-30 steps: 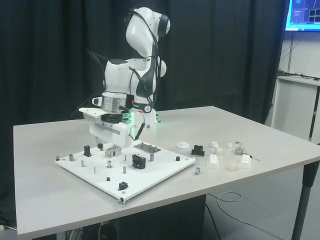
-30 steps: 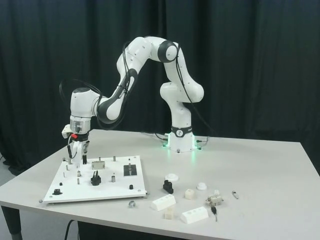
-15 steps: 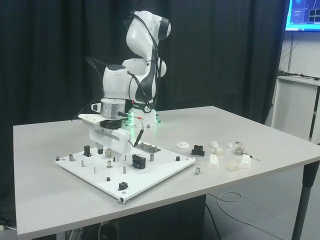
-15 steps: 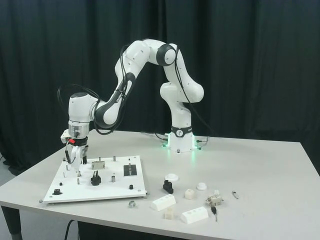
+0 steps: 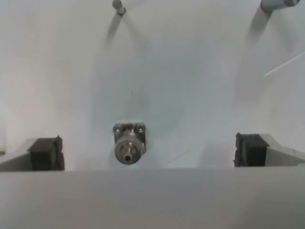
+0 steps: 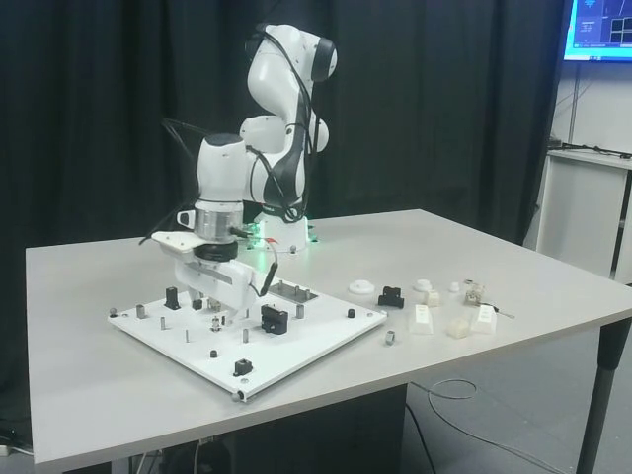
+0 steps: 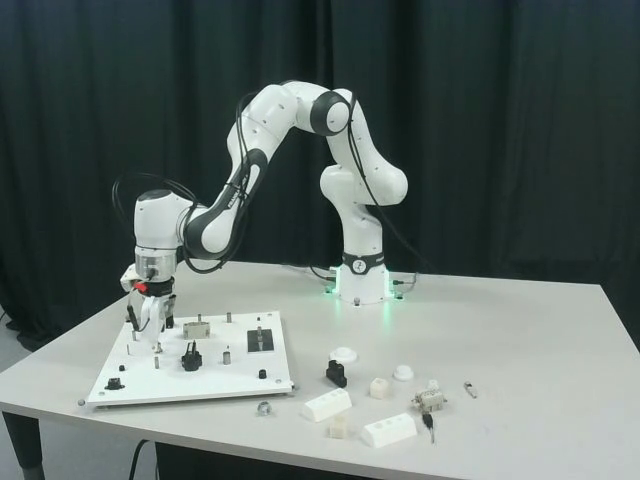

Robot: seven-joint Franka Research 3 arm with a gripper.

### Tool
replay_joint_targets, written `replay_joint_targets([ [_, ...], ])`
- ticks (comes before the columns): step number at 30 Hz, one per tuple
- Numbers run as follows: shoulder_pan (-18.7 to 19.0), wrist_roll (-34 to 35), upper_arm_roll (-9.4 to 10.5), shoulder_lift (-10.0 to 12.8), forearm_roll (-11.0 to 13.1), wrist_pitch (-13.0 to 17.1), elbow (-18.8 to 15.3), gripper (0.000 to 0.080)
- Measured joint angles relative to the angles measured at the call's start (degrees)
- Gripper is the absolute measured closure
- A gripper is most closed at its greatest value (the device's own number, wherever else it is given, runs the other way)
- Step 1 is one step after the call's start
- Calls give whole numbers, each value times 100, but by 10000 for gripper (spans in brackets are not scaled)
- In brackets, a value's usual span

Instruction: Remove BNC.

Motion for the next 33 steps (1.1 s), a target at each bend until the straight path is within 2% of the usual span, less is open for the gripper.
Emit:
replay_joint_targets([
  [13, -1, -123, 13, 77, 198, -6, 3, 3],
  [33, 1, -294, 18, 182, 208, -6, 70, 3],
])
